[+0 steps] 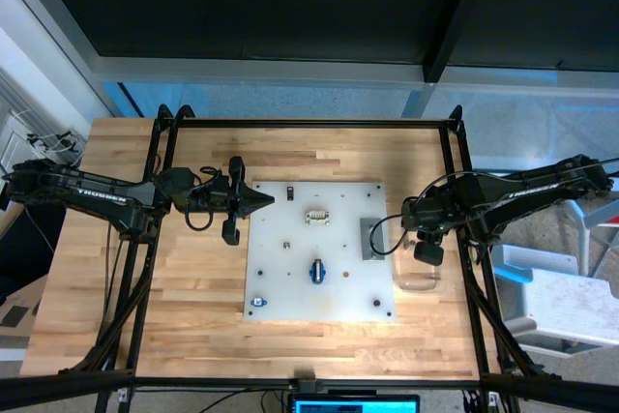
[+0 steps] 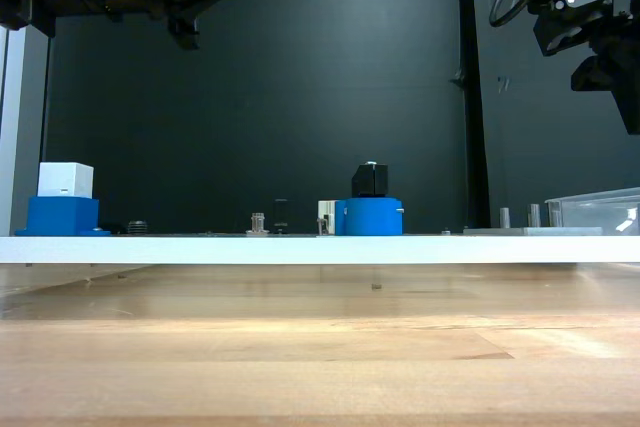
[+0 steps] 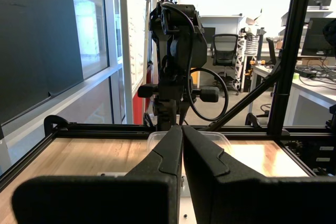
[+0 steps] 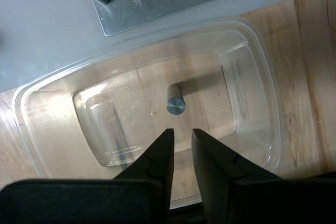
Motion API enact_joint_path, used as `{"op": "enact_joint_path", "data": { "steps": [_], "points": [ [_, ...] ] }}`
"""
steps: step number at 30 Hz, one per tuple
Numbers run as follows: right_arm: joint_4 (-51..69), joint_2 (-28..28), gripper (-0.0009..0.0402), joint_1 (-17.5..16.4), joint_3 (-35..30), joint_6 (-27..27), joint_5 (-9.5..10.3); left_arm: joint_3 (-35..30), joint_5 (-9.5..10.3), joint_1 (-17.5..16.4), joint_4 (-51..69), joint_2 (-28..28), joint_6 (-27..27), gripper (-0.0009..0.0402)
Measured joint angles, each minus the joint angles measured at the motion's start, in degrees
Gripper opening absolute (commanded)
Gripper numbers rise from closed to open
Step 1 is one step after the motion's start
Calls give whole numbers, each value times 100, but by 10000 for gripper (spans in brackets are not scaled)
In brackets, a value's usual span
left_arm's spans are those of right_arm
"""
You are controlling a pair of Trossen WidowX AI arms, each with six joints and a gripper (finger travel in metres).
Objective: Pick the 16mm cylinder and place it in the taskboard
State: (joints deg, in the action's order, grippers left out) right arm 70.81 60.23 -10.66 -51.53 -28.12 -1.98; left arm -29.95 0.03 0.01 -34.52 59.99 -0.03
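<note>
Nothing is picked yet: the small grey metal cylinder (image 4: 176, 105) stands in the clear plastic tray (image 4: 255, 77) just beyond the right gripper (image 4: 181, 132), whose jaws are narrowly parted and empty, while the left gripper (image 3: 182, 129), jaws clenched on nothing, hovers at the edge of the large white square taskboard (image 1: 290, 278).

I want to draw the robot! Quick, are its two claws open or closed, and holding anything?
Left gripper: shut, empty, high over the taskboard edge.
Right gripper: open a little, empty, above the cylinder in the tray.
</note>
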Motion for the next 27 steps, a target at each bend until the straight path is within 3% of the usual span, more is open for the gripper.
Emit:
{"op": "enact_joint_path", "data": {
  "steps": [9,14,19,27],
  "points": [
    [-35,26,145,-22,11,-599,-24,0,0,0,0,0,0,0],
    [-118,28,178,-33,109,-1062,-149,2,-2,0,0,0,0,0],
    [-227,31,194,-46,286,-1357,-149,2,-2,0,2,0,-2,0],
    [-531,79,195,-66,522,-1408,-146,2,0,0,0,0,0,0]
  ]
}}
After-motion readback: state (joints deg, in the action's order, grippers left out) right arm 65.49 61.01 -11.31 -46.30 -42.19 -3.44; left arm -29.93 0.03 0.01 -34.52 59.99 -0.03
